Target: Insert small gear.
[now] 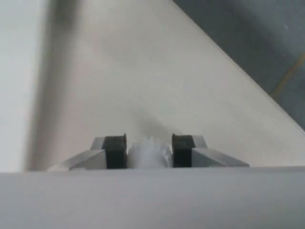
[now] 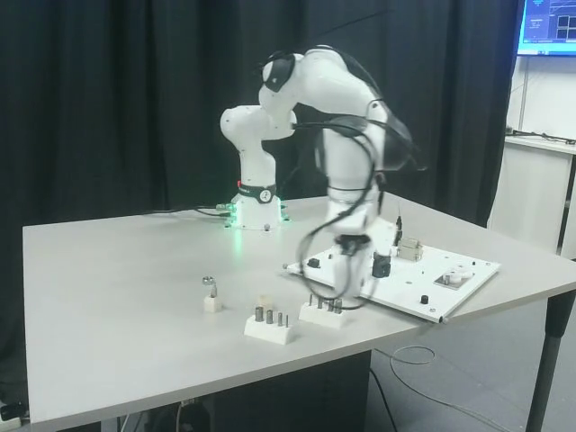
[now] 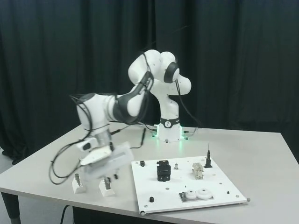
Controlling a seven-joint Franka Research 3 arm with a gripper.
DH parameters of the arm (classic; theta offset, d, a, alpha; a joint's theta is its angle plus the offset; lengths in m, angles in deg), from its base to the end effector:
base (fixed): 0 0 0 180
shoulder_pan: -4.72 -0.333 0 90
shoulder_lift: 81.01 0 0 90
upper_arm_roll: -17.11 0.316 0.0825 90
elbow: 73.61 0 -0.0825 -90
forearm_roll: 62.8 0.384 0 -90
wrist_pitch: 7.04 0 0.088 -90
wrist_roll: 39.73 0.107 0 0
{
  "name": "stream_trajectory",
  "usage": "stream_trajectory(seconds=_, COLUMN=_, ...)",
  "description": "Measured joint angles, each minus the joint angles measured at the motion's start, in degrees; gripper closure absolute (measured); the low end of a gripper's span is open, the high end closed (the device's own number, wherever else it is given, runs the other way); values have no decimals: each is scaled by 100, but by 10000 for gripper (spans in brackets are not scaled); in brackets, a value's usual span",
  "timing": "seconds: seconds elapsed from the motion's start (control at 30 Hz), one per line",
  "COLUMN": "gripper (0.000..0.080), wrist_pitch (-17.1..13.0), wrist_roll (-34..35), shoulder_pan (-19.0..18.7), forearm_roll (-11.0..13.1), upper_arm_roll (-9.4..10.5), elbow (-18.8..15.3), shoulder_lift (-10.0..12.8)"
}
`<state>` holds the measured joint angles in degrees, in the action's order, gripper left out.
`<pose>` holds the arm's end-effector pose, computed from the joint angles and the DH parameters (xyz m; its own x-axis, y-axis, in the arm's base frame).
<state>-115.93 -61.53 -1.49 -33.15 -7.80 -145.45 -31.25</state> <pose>0.7262 -0.1226 0.2553 0.9957 -0.0278 -0.0879 -0.0430 -0.9834 -0.1762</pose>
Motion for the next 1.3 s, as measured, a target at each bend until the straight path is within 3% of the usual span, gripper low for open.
stream_trajectory(seconds=0.33, gripper=603, wrist_pitch=119, wrist_roll=595, shoulder_pan=-808, forearm_roll=25, upper_arm_roll=0, elbow=-50, shoulder_lift=-57)
stream_trajectory(seconds=0.73, gripper=603, wrist_pitch=101, wrist_roll=700, shoulder_pan=-1729, forearm_roll=-51, upper_arm_roll=-45, elbow=-109, shoulder_lift=-124)
stream_trajectory(seconds=0.9, gripper=603, wrist_pitch=42, wrist_roll=690, shoulder_pan=-2034, forearm_roll=-261, upper_arm_roll=-46, elbow=-143, shoulder_lift=-152)
stream_trajectory(seconds=1.3, gripper=603, wrist_pitch=-149, wrist_roll=-108, shoulder_pan=-2604, forearm_roll=-1004, upper_arm_roll=-44, elbow=-156, shoulder_lift=-167)
